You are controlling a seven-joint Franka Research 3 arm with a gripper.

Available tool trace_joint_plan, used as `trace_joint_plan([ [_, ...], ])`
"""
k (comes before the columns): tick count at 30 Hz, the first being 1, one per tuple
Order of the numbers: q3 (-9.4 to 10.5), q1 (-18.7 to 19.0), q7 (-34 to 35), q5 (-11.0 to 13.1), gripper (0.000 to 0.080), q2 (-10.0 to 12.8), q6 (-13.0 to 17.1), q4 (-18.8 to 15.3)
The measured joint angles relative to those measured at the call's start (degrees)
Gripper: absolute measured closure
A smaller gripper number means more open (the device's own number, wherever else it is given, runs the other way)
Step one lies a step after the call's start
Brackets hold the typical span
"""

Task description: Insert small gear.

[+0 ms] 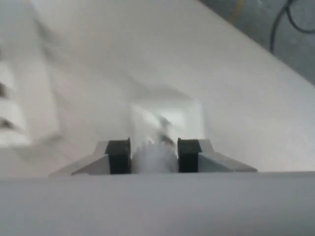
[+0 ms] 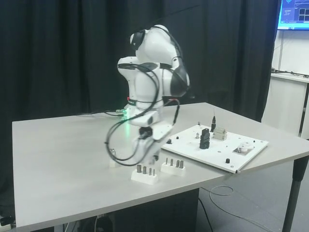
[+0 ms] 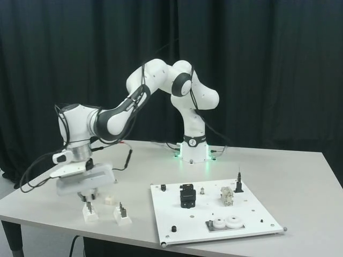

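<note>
Gripper point(image 1: 153, 156) is part-closed on a small white gear point(image 1: 153, 153) above the table point(image 1: 236, 98); likely light, stiff, slick plastic, so grip across toothed rim, squarely, modest force.

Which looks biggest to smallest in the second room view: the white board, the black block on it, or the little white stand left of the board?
1. White board, largest by far.
2. Black block and little white stand: they look alike in size, so I won't rank them.
</note>
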Motion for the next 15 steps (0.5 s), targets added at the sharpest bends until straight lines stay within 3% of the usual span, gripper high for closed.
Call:
trace_joint_plan([
  [15, 0.00, 10.76, 0.94, 2.92, 0.0603, -1.04, -5.20, -0.64],
])
